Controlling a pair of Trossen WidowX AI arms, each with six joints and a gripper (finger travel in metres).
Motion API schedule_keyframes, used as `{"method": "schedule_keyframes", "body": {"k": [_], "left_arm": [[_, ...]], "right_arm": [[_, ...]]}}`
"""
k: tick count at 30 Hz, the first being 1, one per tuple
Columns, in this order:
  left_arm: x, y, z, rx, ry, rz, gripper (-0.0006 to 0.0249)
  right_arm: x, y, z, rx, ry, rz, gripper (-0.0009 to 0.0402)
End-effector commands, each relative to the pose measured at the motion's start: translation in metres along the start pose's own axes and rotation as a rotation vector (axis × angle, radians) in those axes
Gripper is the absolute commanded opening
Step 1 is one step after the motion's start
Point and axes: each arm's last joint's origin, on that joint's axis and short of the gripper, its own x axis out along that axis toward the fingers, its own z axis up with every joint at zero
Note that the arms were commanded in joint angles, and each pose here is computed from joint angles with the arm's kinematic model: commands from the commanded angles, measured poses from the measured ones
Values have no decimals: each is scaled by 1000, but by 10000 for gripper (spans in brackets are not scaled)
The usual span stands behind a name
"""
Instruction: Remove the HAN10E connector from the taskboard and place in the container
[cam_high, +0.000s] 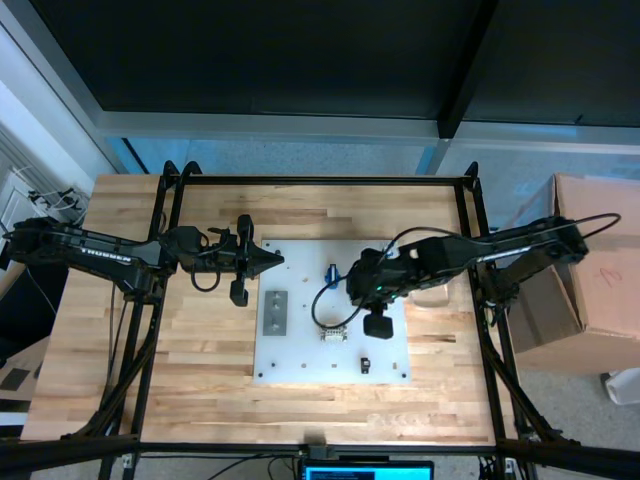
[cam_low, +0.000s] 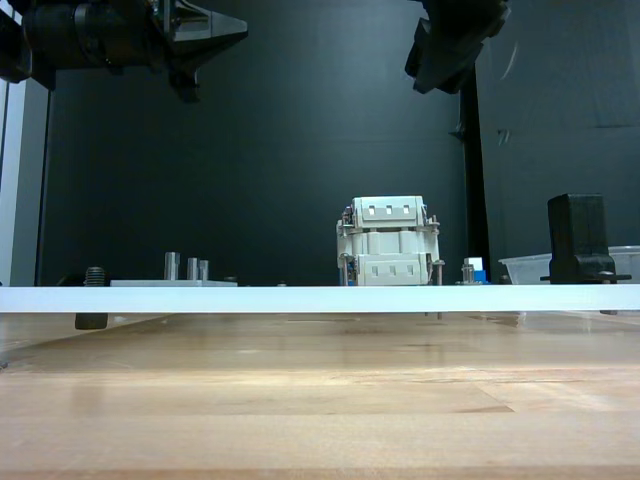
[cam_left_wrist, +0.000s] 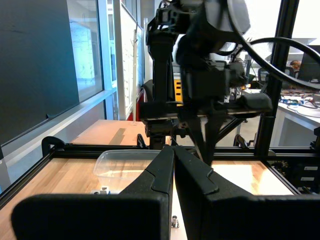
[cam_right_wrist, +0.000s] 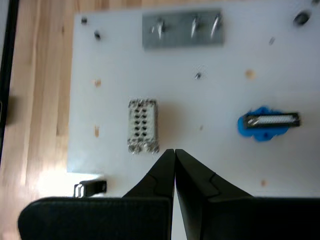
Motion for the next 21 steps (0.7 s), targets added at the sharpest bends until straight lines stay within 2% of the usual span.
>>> {"method": "schedule_keyframes", "body": {"k": [1, 5, 7, 16, 21], "left_arm": [[0, 0, 0, 0, 0, 0, 0], [0, 0, 0, 0, 0, 0, 0], [0, 0, 0, 0, 0, 0, 0], [0, 0, 0, 0, 0, 0, 0], [0, 0, 0, 0, 0, 0, 0]], "right_arm": [[8, 7, 10, -3, 75, -12, 2], [17, 19, 24, -19, 128, -25, 32], [24, 22, 31, -3, 137, -68, 56], [48, 32, 48, 7, 212, -91, 197], [62, 37, 50, -5, 236, -93, 267]]}}
